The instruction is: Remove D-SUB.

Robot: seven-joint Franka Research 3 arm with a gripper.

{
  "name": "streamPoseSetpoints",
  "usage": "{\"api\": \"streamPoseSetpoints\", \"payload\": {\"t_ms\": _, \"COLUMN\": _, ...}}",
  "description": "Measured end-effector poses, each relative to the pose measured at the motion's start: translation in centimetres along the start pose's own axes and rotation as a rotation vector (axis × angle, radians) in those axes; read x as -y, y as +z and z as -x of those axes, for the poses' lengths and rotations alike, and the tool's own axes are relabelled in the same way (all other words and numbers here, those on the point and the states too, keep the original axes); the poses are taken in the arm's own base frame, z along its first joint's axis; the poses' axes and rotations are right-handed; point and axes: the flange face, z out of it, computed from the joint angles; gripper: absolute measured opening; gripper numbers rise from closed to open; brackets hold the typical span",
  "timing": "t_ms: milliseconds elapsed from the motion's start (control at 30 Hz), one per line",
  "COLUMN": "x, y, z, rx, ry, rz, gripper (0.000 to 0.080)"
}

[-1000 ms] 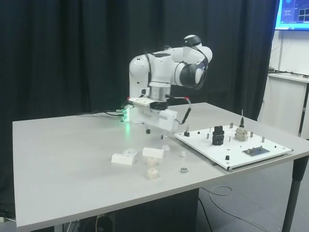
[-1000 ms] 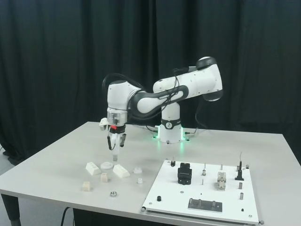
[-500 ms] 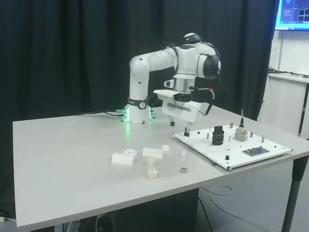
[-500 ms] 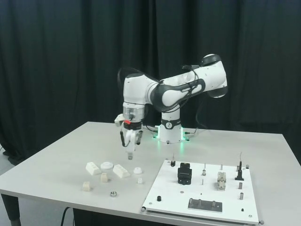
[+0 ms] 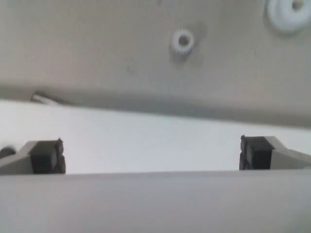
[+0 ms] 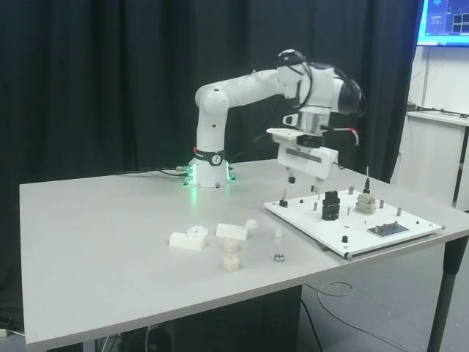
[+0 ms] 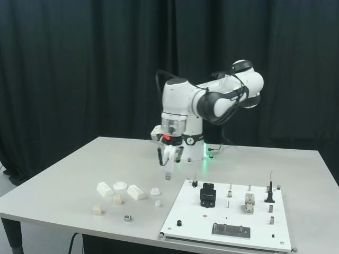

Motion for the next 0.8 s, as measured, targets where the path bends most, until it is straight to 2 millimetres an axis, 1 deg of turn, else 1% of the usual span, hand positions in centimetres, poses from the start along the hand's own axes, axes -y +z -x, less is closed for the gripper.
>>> {"api": "streamPoseSetpoints", "payload": {"t_ms": 267, "x": -1.9, "y": -1.0, "z": 3.7, "rx": -0.024, "ry": 0.088, "rz": -0.027, "gripper": 0.0800}}
{"api": "streamPoseSetpoints", "payload": {"t_ms": 400, "x": -2.6, "y": -1.2, "z": 5.2, "rx": -0.026, "ry": 0.106, "rz": -0.035, "gripper": 0.0800}}
{"api": "streamPoseSetpoints", "payload": {"t_ms": 567, "x": -3.4, "y": -1.2, "z": 6.5, "rx": -0.024, "ry": 0.120, "rz": -0.036, "gripper": 0.0800}}
{"api": "streamPoseSetpoints", "payload": {"t_ms": 800, "x": -4.7, "y": -0.7, "z": 7.9, "rx": -0.025, "ry": 0.142, "rz": -0.029, "gripper": 0.0800}}
